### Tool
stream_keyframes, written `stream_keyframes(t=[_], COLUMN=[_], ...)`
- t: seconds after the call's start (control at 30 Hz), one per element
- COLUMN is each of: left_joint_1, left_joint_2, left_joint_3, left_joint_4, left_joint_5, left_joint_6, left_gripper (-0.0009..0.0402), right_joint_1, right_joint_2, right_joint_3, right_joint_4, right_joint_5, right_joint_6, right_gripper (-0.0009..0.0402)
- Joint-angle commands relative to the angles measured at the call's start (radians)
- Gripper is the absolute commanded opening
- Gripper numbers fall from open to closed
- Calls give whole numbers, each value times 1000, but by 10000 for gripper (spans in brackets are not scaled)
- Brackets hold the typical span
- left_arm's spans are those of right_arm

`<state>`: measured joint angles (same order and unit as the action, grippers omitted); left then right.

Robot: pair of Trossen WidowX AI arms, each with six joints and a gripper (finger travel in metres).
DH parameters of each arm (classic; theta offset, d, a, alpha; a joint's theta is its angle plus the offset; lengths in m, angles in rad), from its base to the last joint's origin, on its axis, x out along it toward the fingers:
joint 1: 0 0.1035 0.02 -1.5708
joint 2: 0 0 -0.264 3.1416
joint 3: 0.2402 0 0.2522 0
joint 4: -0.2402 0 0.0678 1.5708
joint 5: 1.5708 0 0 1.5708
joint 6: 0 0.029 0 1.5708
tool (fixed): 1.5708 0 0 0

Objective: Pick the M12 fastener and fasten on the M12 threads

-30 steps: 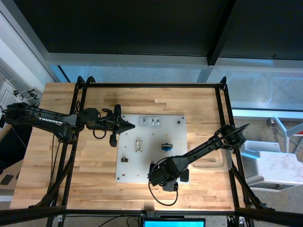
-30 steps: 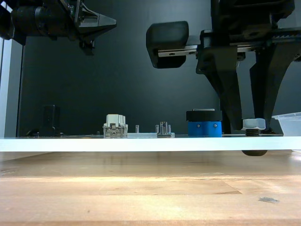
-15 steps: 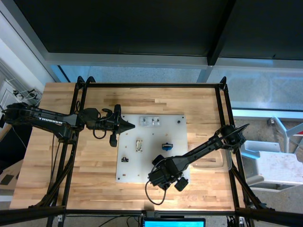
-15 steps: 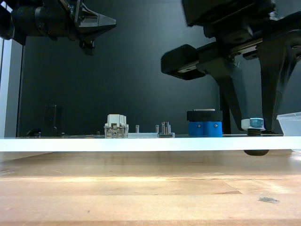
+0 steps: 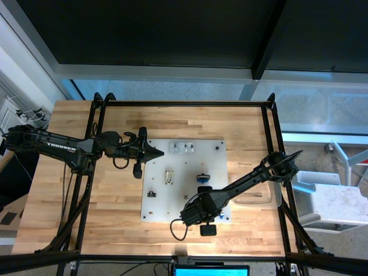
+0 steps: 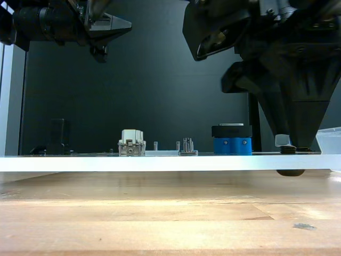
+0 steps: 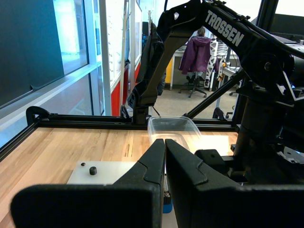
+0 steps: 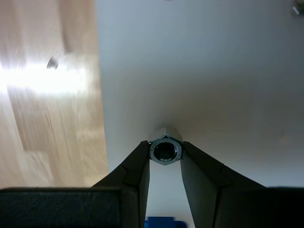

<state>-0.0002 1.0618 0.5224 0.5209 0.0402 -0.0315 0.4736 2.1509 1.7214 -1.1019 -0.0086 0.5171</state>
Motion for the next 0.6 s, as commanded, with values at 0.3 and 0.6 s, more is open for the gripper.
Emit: stream_keyframes(t=[0.3,0.6], left_joint_1=[0,0], left_joint_2=[0,0], left_joint_3=[0,0], left_joint_4=[0,0], left_joint_5=[0,0], left_joint_6=[0,0], left_gripper=[0,0], right_joint_1=[-3,-3], right_joint_2=[-3,-3], right_joint_3=[0,0], right_joint_4=[-8,-7], right_joint_5=[7,7], right_joint_6=[569,1048], right_gripper=[35,35])
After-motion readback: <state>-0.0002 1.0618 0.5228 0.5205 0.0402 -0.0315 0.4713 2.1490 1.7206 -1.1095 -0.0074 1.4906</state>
